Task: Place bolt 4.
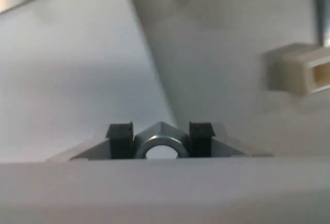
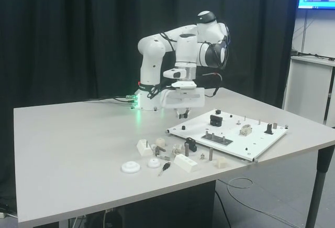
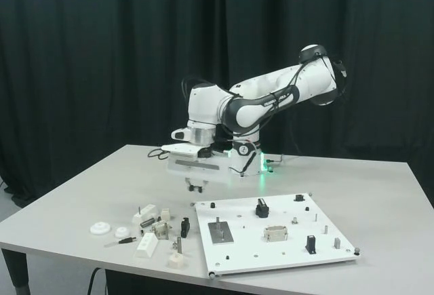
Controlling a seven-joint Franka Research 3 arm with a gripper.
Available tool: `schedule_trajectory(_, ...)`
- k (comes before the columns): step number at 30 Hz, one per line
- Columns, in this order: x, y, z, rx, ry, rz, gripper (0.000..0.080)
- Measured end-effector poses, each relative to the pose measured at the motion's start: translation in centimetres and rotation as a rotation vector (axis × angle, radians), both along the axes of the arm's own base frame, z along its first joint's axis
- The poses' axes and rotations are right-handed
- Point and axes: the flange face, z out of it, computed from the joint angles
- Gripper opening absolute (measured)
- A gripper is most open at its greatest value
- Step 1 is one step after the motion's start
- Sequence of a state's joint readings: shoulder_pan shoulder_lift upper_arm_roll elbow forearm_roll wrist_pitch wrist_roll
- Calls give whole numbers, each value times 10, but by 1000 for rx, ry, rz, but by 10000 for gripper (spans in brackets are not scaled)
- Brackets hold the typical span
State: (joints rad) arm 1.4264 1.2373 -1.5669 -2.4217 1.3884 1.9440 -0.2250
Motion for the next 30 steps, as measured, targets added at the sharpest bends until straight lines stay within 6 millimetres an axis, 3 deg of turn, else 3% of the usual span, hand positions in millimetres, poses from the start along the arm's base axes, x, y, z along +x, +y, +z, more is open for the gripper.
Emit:
schedule_trajectory(14,24,-58,12,-63,-29,13,229)
schedule_trajectory(30,48,-129,7,-90,-15,26,229)
